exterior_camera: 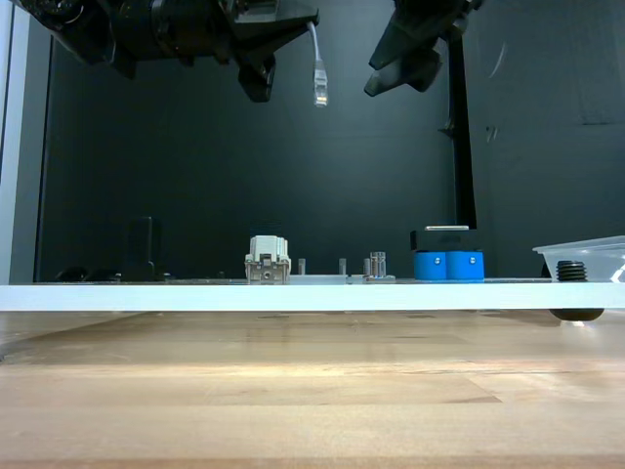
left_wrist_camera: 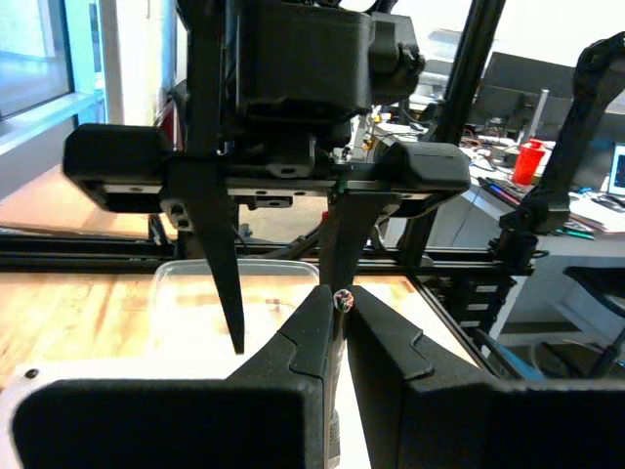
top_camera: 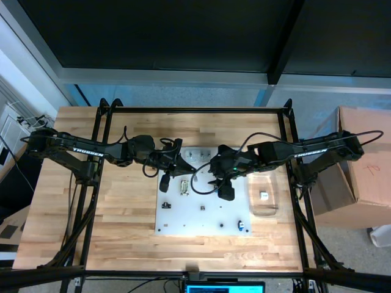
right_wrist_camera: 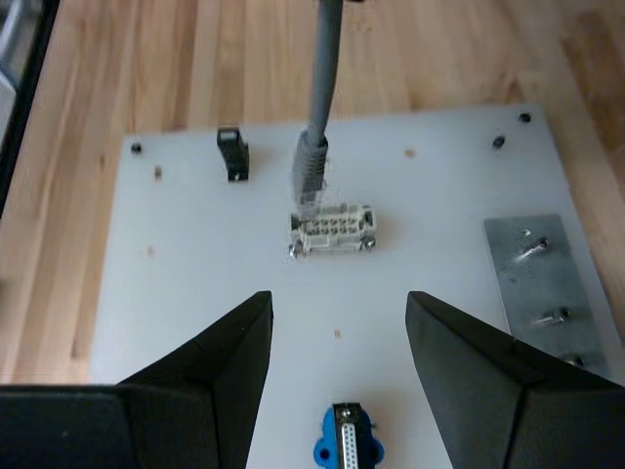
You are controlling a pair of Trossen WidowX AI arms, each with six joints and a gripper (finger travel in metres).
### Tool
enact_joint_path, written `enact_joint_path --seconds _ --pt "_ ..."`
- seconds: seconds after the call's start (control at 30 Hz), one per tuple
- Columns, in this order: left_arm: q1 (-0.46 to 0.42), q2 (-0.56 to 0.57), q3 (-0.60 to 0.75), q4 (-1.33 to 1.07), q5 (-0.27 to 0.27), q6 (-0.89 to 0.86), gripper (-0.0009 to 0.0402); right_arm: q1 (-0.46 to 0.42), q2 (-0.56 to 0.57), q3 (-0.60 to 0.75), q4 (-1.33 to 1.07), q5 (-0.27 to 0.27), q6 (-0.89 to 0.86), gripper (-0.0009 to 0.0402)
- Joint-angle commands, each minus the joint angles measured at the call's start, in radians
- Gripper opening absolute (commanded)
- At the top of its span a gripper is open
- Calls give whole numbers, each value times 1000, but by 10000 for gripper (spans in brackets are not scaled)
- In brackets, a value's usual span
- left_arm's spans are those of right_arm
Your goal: Pick the RJ45 connector and install on the taskboard
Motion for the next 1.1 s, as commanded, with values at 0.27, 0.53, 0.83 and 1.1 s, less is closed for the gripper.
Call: enact_joint_path --seconds 0.27,0.53,0.83,1.1 --pt "0 0 0 -11 46 0 0 -10 179 242 -106 -109 -45 189" --pt "-1 0 0 -21 85 0 0 -12 252 284 -114 -127 -62 189" --pt "-2 0 0 -48 129 1 0 -15 285 312 -106 -129 -94 174" --pt "-2 0 0 -46 127 1 0 -19 289 312 -74 -169 -102 126"
